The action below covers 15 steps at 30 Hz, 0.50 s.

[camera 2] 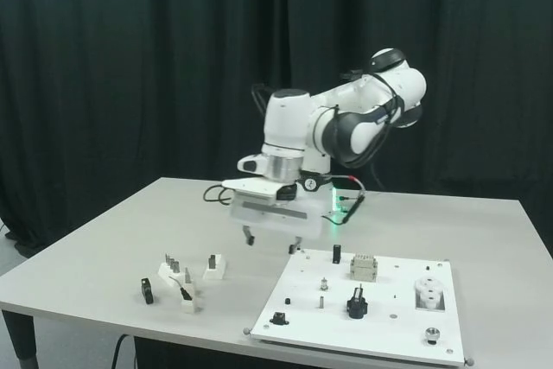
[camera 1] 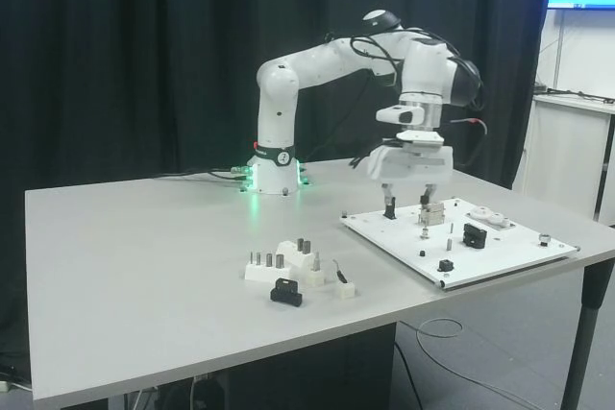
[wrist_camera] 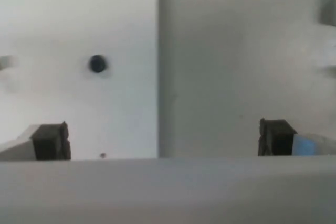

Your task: Pick USB.

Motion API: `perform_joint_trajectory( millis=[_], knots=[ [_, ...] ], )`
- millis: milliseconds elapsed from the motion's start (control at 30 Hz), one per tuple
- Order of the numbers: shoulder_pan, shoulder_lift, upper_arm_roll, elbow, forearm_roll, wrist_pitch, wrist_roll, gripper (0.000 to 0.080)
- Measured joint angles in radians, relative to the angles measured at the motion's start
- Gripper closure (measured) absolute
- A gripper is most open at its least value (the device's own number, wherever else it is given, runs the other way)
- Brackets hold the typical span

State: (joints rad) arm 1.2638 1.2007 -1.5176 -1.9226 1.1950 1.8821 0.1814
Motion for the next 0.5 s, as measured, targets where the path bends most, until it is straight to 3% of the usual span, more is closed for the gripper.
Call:
perform_joint_trajectory(
  millis=[267,500],
  knots=[
    [-0.091,0.0,-0.006,0.029,0.052,-0.033,-0.027,0.0003],
    [-0.186,0.012,-0.007,0.086,0.101,-0.093,-0.104,0.0003]
  ],
)
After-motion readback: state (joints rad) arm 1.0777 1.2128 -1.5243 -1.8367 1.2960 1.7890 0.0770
